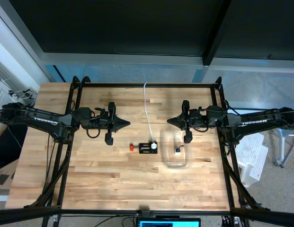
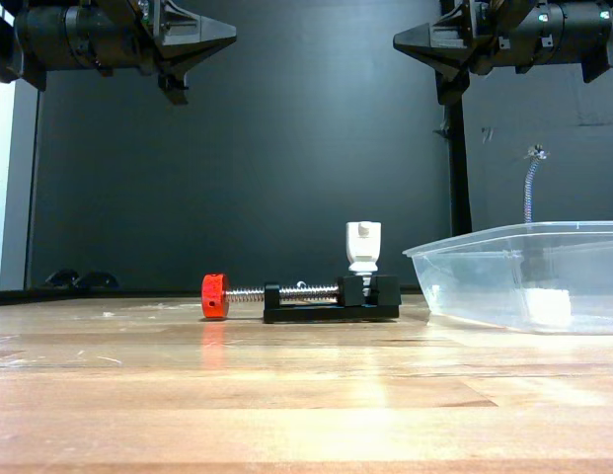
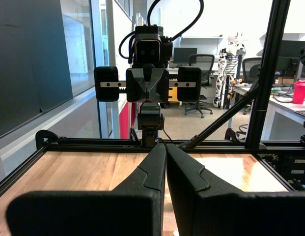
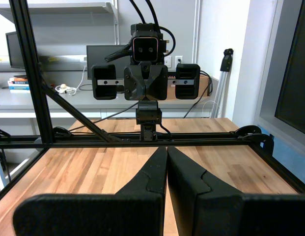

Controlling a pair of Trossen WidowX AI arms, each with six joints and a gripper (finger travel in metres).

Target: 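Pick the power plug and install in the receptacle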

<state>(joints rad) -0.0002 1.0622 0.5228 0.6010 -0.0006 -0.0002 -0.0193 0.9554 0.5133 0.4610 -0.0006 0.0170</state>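
Aloft, left gripper (image 1: 128, 124), right gripper (image 1: 168, 122) (two, jaws together), one power plug (image 1: 180, 147) in tray (image 1: 164, 157), one receptacle (image 2: 362, 240).

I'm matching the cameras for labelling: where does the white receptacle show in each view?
High view: the receptacle sits centrally at the vise's right end, left of the clear tray.
Low view: centre, standing upright in the vise.
Left wrist view: not seen; the shut left gripper hovers high at the left.
Right wrist view: not seen; the shut right gripper hovers high at the right.
Shared landmark: the vise's red knob.
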